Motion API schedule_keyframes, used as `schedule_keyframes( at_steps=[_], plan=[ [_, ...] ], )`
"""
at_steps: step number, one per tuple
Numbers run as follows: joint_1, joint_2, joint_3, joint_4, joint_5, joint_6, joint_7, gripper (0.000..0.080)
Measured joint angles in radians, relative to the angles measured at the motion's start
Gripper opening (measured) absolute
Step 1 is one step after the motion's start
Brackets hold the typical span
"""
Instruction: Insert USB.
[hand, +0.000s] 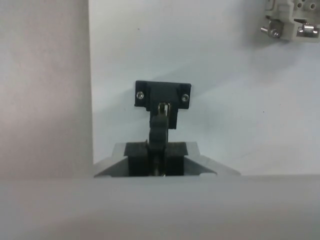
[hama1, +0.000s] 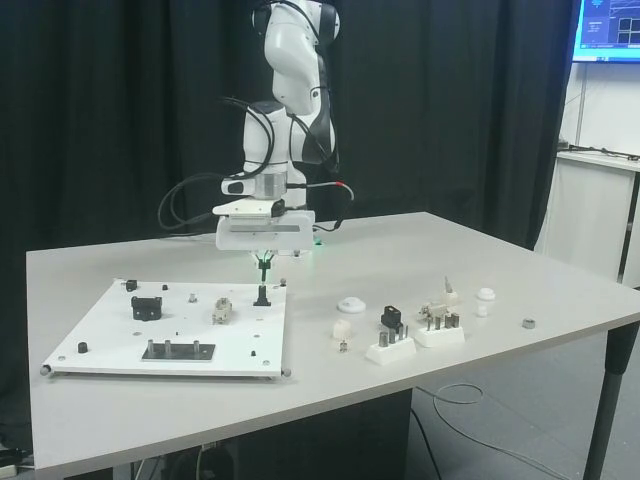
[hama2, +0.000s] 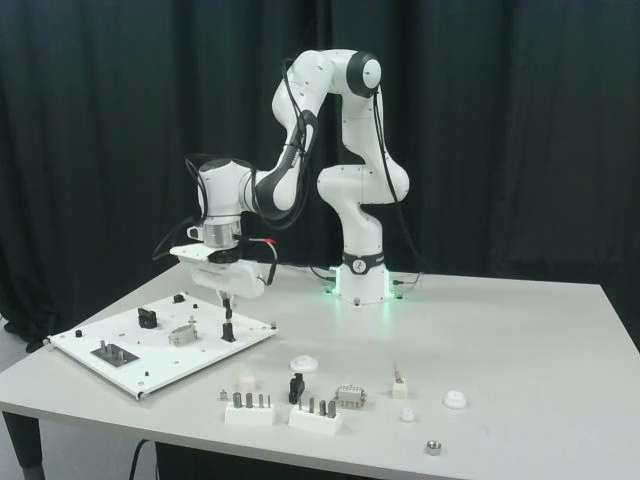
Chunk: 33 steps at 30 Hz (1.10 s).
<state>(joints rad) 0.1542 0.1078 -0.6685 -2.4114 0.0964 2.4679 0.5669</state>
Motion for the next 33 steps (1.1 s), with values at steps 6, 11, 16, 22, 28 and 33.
schedule_keyframes(
  at_steps=[6, 11, 16, 22, 28, 33],
  plan=[
    [0.000, 0.001, -0.002, 0.000, 0.016, 0.007, 0.000, 0.0064],
    [0.000, 0.006, -0.005, 0.000, 0.022, 0.018, 0.000, 0.0064],
    [0.000, 0.008, -0.008, 0.001, 0.031, 0.019, 0.000, 0.0064],
    [0.000, 0.007, -0.009, 0.001, 0.036, 0.017, 0.000, 0.0064],
    [0.000, 0.007, -0.009, 0.002, 0.045, 0.013, 0.000, 0.0064],
    [0.000, 0.007, -0.009, 0.003, 0.052, 0.011, -0.002, 0.0064]
  ],
)
